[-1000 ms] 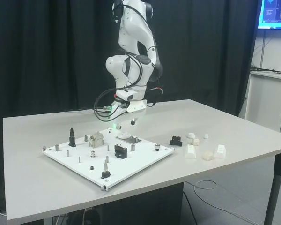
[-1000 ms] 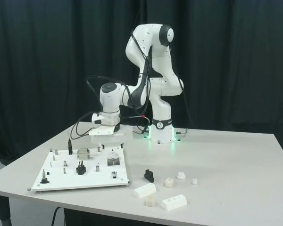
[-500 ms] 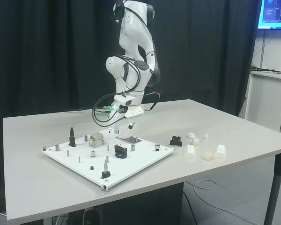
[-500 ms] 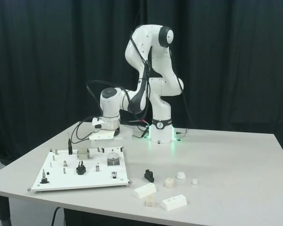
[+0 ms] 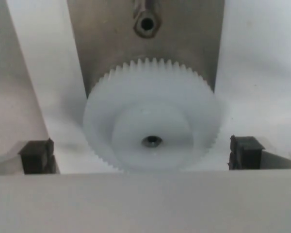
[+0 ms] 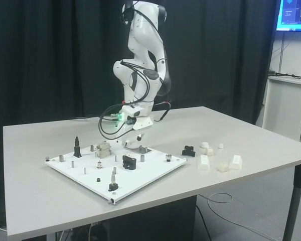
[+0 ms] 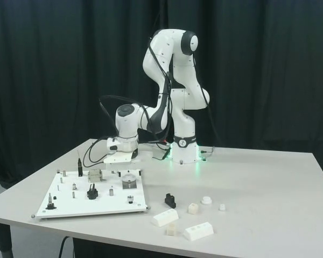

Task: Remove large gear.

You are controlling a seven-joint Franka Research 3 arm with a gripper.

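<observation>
Hovering with jaws spread wide directly above the large white toothed plastic gear [image 5: 152,130], seated flat on its grey metal plate [image 5: 106,39] at the white board's [image 7: 64,207] far right edge

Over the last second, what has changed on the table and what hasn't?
The end effector has come down over the large gear on the white board. Its fingers sit open on either side of the gear, not yet gripping it. The gear, the board's other parts and the loose white blocks beside the board on the grey table stayed where they were.
</observation>
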